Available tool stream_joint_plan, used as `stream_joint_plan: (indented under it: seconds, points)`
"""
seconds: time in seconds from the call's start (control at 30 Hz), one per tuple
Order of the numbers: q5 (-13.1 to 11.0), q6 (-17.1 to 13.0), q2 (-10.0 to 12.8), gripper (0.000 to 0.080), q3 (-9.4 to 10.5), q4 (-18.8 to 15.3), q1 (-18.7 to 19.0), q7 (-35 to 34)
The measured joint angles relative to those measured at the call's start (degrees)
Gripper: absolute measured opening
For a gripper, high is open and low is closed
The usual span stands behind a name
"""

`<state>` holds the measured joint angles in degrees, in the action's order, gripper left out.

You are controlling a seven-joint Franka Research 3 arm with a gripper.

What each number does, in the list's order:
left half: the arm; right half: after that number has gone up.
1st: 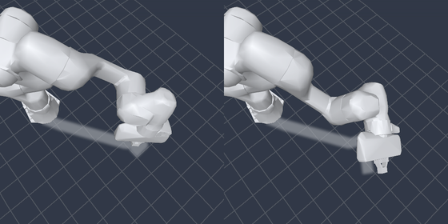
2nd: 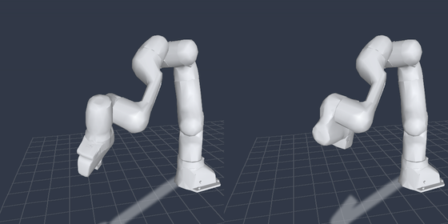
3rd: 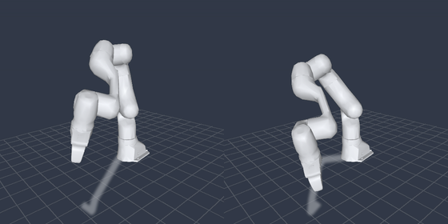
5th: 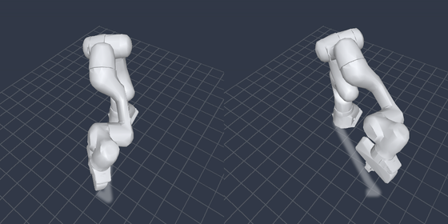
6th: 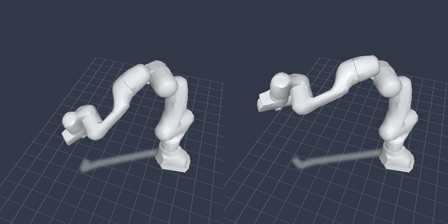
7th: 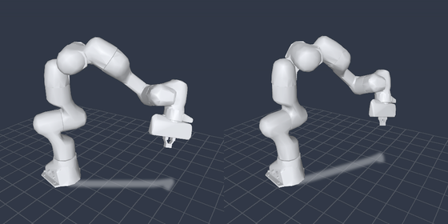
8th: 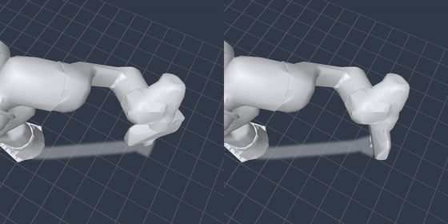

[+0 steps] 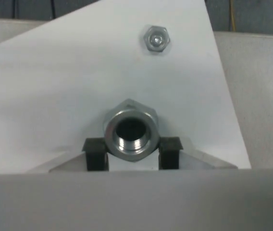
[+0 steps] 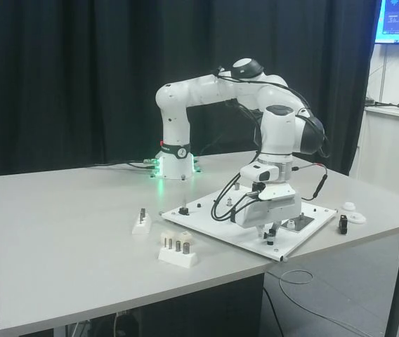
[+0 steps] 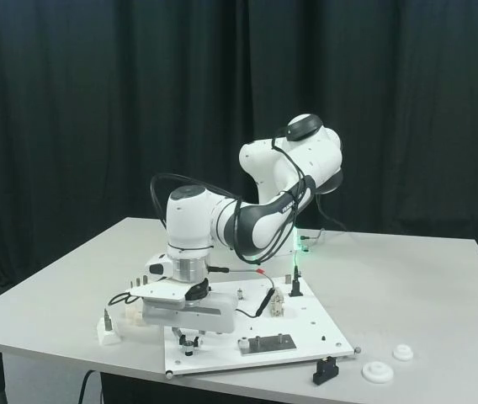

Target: Insert bolt 4.

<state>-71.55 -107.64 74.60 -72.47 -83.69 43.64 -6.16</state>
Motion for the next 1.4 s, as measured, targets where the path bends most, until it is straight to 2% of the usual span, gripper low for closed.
stream_joint_plan:
  seconds: [0.5,1.4]
  points:
    - [-0.14,0.01,-0.04,0.0222,0.06,0.00,-0.03,-2.81]
    - [-0.54,0.19,-0.12,0.0222,0.11,0.05,-0.05,-18.53]
